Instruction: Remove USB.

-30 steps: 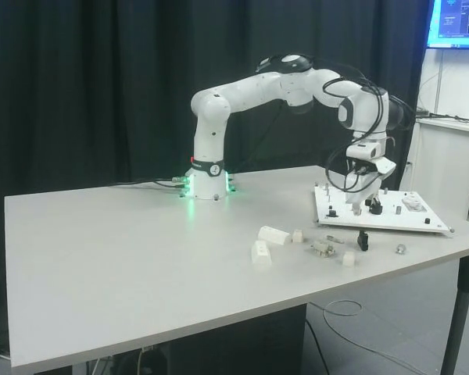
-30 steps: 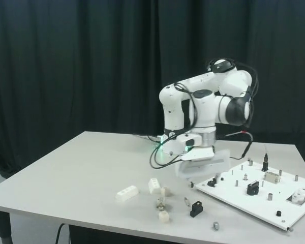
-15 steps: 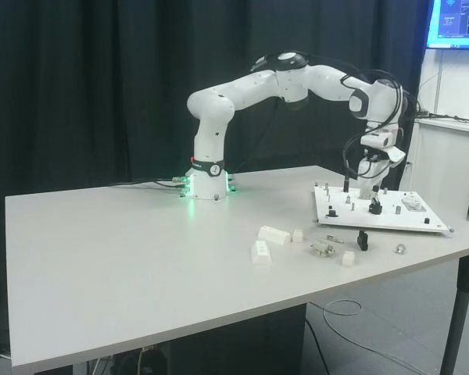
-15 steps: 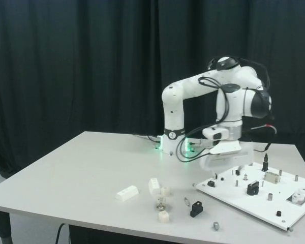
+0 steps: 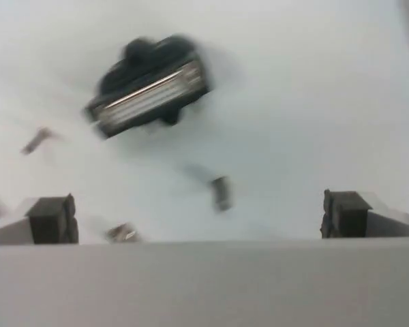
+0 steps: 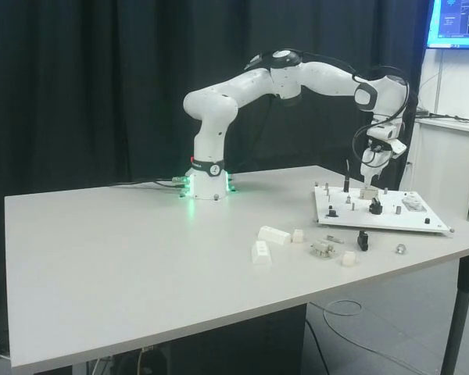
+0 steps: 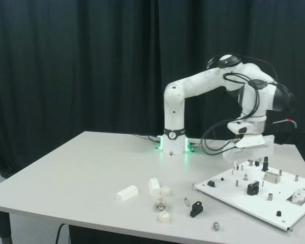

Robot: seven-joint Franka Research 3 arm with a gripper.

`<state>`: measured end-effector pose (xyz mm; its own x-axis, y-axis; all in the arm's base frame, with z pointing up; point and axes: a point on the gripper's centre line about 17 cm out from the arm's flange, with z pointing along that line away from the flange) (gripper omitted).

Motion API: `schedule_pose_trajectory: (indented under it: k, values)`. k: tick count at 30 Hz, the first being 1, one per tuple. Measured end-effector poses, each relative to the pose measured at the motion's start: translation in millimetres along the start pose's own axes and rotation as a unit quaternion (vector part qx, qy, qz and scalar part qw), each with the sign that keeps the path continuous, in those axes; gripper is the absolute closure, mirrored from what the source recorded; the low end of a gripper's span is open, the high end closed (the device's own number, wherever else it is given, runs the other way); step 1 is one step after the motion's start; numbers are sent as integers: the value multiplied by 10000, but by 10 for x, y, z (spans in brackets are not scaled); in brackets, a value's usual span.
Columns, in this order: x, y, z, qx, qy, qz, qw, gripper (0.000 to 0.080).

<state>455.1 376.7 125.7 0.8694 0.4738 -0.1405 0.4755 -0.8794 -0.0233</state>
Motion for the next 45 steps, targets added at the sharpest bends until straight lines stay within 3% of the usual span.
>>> schedule_pose_trajectory:
  k: [15, 32, 45]
  values:
    - [-422, -771, 107, -189, -193, 252, 9993, 3]
    - [-810, -1172, 229, -298, -286, 532, 9977, 3]
    - [-1159, -1408, 241, -186, -704, 566, 9957, 3]
